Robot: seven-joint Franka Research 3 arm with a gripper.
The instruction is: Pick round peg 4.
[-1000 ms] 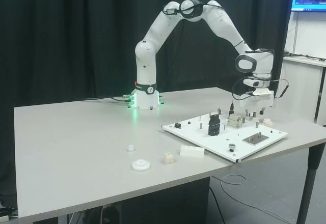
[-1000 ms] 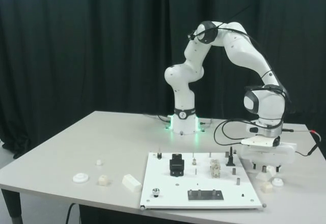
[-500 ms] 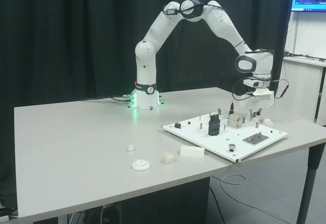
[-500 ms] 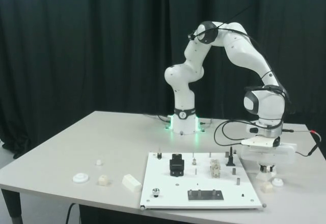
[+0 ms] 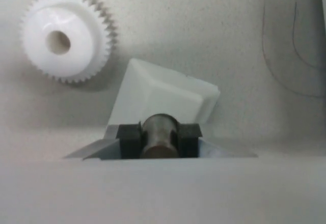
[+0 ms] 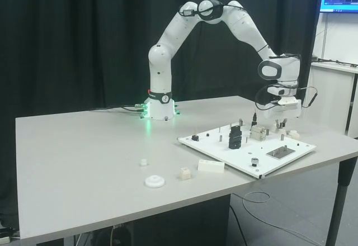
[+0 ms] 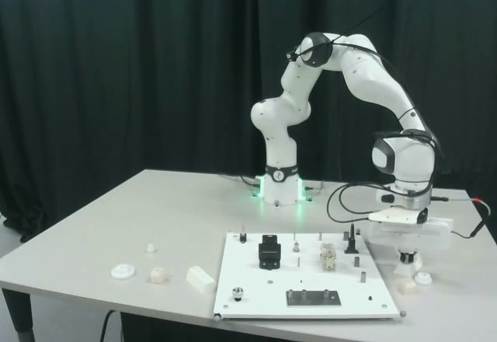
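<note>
Fingers (image 5: 189, 138) clamped on round peg 4 (image 5: 160, 136), wrist pointing down.

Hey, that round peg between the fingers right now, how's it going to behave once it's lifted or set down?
The round peg looks like solid metal, so probably stiff and heavy for its size. Its smooth curved side touches the black fingers only narrowly, so it may slip or twist. Laid on the grey table, it would likely roll.
</note>
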